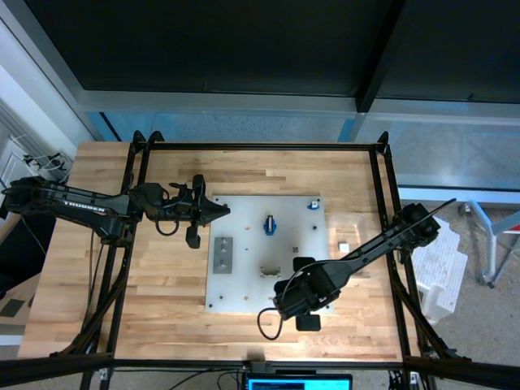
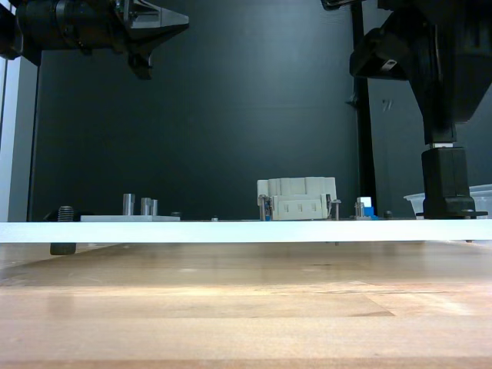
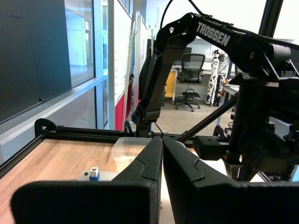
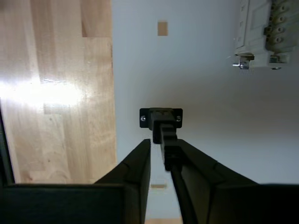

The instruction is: Pick the USB connector and install on taskboard

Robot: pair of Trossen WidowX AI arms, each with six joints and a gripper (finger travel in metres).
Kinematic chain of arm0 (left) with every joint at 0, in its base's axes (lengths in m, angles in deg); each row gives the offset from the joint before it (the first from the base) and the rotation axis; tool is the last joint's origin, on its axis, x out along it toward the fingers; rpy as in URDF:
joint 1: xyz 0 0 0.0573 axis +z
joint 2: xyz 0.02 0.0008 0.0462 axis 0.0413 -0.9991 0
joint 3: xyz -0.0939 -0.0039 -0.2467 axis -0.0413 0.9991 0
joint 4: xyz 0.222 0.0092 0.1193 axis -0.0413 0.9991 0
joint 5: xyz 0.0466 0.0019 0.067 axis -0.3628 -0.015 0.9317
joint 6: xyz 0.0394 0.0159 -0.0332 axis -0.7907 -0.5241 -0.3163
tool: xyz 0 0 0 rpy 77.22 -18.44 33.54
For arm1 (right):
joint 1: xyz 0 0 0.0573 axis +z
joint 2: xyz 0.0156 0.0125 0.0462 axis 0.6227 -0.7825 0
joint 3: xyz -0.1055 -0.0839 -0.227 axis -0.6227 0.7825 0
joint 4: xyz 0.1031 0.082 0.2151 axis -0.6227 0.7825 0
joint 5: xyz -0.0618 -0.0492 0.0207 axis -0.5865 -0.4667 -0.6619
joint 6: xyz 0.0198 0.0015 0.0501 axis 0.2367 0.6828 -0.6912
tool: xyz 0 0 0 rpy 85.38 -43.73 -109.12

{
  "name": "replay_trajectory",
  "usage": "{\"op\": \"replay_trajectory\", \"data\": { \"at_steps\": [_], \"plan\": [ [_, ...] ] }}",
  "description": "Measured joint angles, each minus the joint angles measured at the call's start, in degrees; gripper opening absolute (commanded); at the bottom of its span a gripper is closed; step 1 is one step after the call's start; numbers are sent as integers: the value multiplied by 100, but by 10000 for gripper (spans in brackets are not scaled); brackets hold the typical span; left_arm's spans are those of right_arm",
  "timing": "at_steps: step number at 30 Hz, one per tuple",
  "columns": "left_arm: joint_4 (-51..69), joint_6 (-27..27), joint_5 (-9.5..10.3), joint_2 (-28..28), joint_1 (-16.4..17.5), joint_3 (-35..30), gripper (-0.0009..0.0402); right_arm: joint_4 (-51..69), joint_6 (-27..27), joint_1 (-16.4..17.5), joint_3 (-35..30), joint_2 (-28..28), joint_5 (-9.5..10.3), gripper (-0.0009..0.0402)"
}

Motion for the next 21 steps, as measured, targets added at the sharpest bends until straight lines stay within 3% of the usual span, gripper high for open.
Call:
{"op": "replay_trajectory", "data": {
  "at_steps": [11,21],
  "plan": [
    [0,2,0,0,0,0,0,46,-26,20,-17,385,-35,161],
    [0,0,0,0,0,0,0,299,-122,22,-24,756,-35,169]
  ]
}}
